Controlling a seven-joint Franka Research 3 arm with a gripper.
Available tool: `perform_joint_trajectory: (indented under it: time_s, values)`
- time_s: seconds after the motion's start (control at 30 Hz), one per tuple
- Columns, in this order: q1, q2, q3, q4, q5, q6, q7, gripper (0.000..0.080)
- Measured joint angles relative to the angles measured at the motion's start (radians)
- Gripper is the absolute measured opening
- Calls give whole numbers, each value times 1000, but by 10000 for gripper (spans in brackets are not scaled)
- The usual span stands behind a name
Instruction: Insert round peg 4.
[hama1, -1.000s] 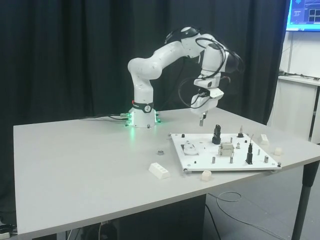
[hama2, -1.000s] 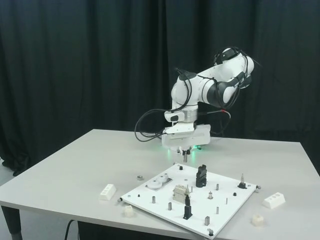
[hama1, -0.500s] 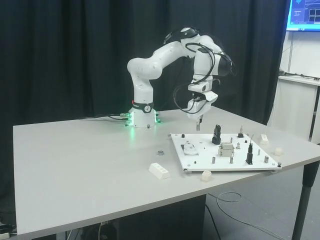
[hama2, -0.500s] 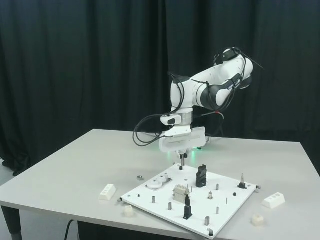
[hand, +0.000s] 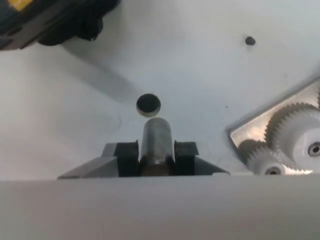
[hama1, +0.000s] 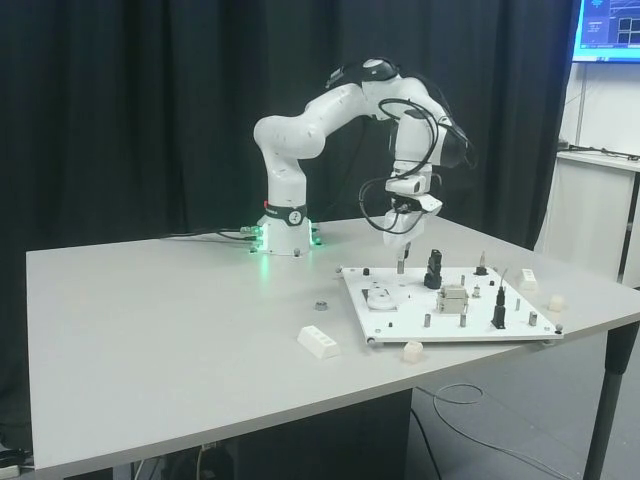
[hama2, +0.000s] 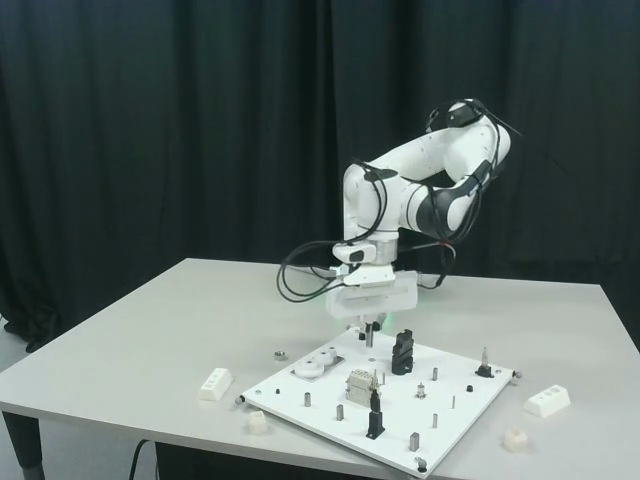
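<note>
My gripper (hand: 156, 156) is shut on a grey metal round peg (hand: 156, 137), held upright with its tip pointing down. In the wrist view a black round hole (hand: 148, 103) in the white board (hand: 200, 80) lies just beyond the peg's tip, slightly off line with it. From the room views the gripper (hama1: 400, 250) (hama2: 368, 322) hangs low over the board's (hama1: 395, 325) (hama2: 460, 420) back edge, nearest the arm's base. The peg (hama1: 401, 265) (hama2: 369, 338) is just above the surface. Whether it touches the board I cannot tell.
White gears (hand: 295, 132) (hama1: 380, 298) (hama2: 317, 364) sit beside the hole. A tall black part (hama1: 433, 268) (hama2: 402, 352) stands close to the gripper. Several small pegs and fixtures fill the rest of the board. White blocks (hama1: 318, 341) (hama2: 215, 383) lie on the grey table.
The gripper has come down with the peg from well above the board to just over its back edge. The wrist has turned upright.
</note>
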Motion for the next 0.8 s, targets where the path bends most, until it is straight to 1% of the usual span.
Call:
perform_joint_trajectory:
  time_s: [0.17,0.33,0.5,0.8]
  values:
    - [5,-7,20,0,4,26,9,147]
    - [5,-9,29,0,5,41,11,147]
    - [3,-9,32,0,9,43,11,147]
    - [-15,-9,44,2,32,41,10,147]
